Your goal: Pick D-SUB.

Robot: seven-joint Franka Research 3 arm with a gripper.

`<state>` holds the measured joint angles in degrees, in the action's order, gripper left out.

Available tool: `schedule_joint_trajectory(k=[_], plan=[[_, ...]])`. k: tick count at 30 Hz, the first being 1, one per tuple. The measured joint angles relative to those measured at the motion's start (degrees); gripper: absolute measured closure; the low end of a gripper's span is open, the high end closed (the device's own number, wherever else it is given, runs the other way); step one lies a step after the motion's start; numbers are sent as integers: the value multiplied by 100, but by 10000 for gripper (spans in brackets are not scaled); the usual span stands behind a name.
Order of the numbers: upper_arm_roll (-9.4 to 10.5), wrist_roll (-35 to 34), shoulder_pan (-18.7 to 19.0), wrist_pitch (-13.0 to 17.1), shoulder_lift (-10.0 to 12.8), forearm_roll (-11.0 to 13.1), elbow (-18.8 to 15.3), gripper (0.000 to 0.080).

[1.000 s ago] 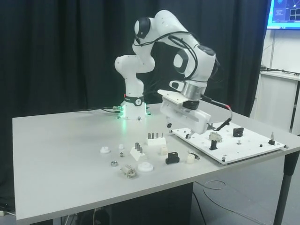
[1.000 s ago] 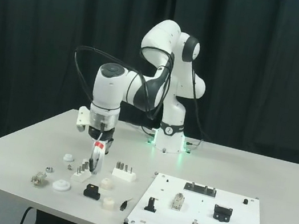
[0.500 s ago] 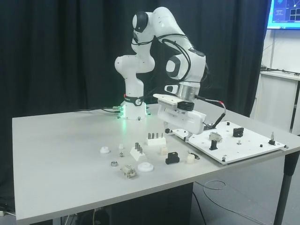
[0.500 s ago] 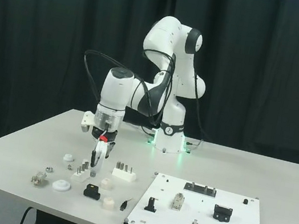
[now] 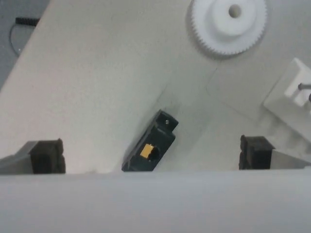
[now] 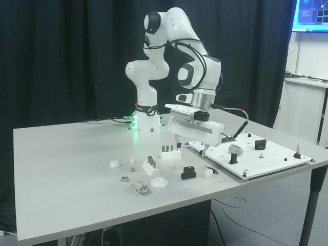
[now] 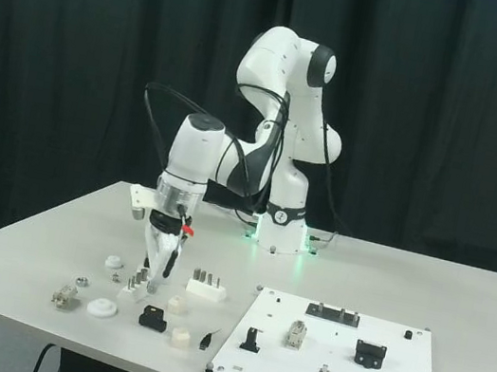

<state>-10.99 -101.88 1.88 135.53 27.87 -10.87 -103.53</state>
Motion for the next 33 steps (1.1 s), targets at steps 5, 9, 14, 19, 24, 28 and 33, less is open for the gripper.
schedule_joint_trajectory(k=[5,9,14,19,24,28,33], plan=[[0,106,-33,0,0,0,-14,3],[1,72,-62,0,0,60,-24,3],[1,-197,-106,6,1,329,-28,3],[1,-549,-146,44,12,476,-28,3],[1,-843,-158,67,27,498,-28,3],[2,-935,-154,67,41,513,-28,3],[3,-1052,-146,51,61,607,-28,3]])
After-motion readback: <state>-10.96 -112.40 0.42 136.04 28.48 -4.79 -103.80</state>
